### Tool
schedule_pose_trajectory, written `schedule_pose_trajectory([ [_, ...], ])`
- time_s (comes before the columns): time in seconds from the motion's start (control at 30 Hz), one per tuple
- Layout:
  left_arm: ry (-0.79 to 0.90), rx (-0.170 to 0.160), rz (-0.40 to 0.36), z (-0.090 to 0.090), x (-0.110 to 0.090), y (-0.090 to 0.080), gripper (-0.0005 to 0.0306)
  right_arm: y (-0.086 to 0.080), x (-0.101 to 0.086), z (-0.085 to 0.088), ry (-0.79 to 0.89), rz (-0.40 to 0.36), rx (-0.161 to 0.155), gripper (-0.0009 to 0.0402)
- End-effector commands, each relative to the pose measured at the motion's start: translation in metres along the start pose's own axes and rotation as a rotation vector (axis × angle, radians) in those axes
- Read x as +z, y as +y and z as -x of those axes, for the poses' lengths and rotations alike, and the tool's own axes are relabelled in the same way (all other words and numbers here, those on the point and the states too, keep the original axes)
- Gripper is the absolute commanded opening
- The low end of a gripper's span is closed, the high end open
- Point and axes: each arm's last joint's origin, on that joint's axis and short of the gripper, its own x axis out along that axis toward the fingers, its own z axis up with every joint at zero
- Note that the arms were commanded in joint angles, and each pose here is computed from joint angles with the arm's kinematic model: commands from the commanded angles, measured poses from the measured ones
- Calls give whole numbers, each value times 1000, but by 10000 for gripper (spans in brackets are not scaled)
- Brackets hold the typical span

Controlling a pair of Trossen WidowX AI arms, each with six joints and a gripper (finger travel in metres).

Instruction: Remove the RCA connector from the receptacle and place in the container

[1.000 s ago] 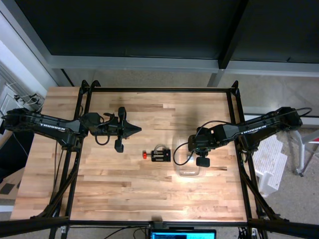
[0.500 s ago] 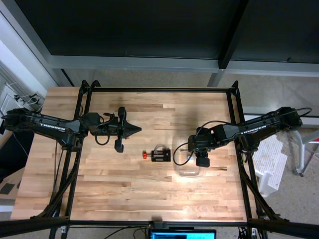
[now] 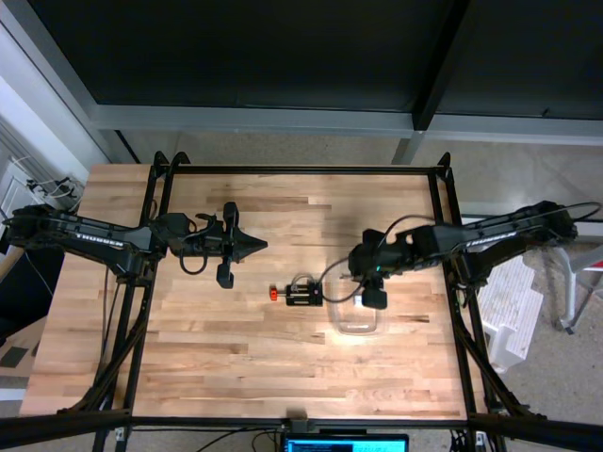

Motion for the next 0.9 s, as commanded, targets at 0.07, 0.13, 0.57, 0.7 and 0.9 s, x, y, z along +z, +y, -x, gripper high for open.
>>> schedule_pose_trajectory([
  [0.07,0,0,0,0,0,0,0,-18,17,23,-139,-28,33,61],
  [0.13,0,0,0,0,0,0,0,-24,24,32,-190,-20,35,41],
  [0.57,0,0,0,0,0,0,0,-41,63,62,-568,34,58,0],
  [0.7,0,0,0,0,0,0,0,-41,60,60,-665,43,57,0],
  [0.9,0,0,0,0,0,0,0,-41,47,54,-821,41,60,0],
])
